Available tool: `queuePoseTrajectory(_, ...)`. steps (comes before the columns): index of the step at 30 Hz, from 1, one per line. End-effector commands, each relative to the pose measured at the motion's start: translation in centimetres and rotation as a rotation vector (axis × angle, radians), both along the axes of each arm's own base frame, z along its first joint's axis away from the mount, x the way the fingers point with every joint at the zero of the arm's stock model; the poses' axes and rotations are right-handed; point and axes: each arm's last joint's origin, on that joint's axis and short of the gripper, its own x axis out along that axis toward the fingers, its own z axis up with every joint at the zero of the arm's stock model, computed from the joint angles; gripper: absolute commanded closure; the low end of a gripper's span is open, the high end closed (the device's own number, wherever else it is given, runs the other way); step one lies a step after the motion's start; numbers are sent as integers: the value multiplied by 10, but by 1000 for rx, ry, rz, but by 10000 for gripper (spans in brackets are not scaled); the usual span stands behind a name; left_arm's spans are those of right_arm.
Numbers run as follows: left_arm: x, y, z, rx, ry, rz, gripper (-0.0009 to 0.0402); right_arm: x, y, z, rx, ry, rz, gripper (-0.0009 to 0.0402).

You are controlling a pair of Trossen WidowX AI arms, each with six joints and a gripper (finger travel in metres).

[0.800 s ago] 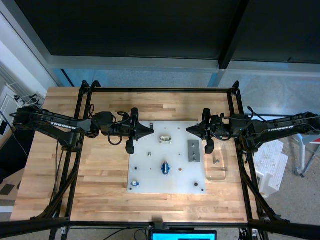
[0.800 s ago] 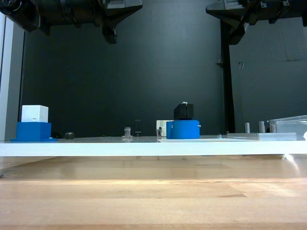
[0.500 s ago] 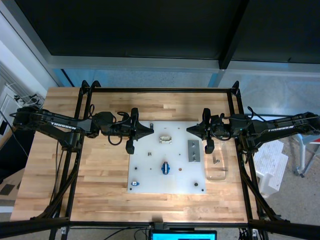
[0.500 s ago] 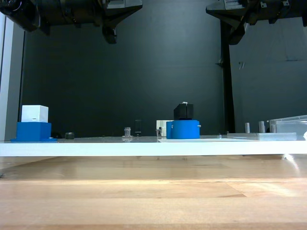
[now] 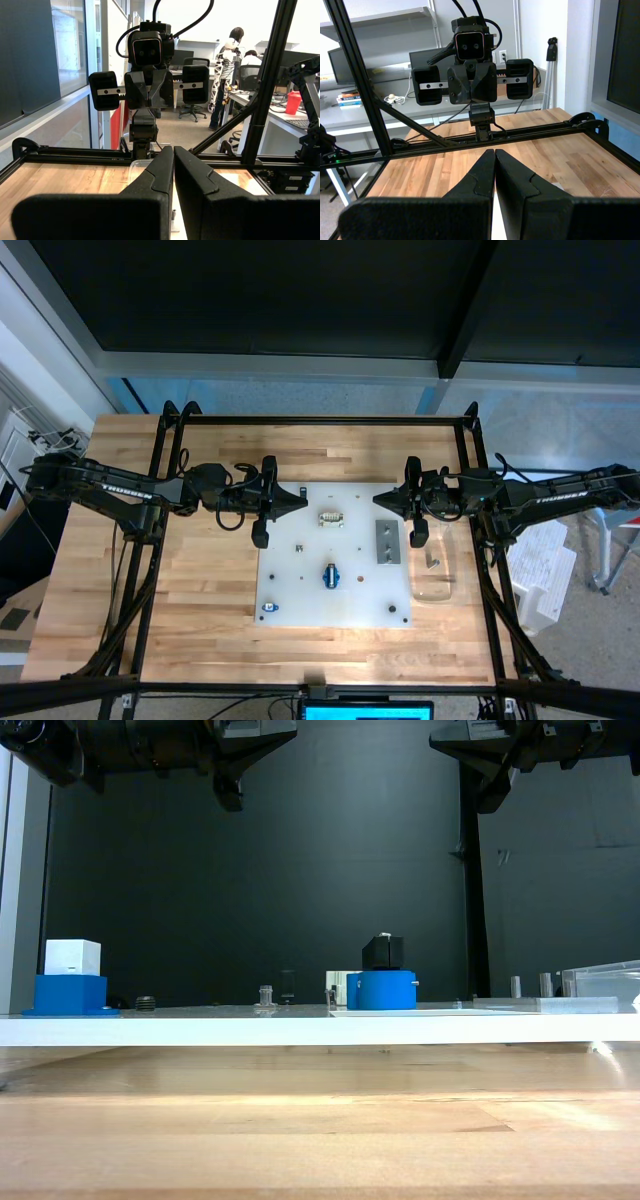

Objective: Pick the 16mm cylinder and install on the taskboard

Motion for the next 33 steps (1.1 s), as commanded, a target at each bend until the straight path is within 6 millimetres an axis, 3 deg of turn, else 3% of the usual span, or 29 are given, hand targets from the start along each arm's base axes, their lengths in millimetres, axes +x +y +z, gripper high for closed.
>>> queuePoseTrajectory(1,0,0,0,0,0,0,393,0,0,0,3,0,2,393)
queuePoseTrajectory(9,0,0,0,0,0,0,393,0,2,-5,-5,68,8,393)
queuePoseTrajectory(22,0,0,0,0,0,0,393,-9,16,14,1,505,63,393)
queuePoseTrajectory(33,0,0,0,0,0,0,393,-15,28,14,4,902,68,393)
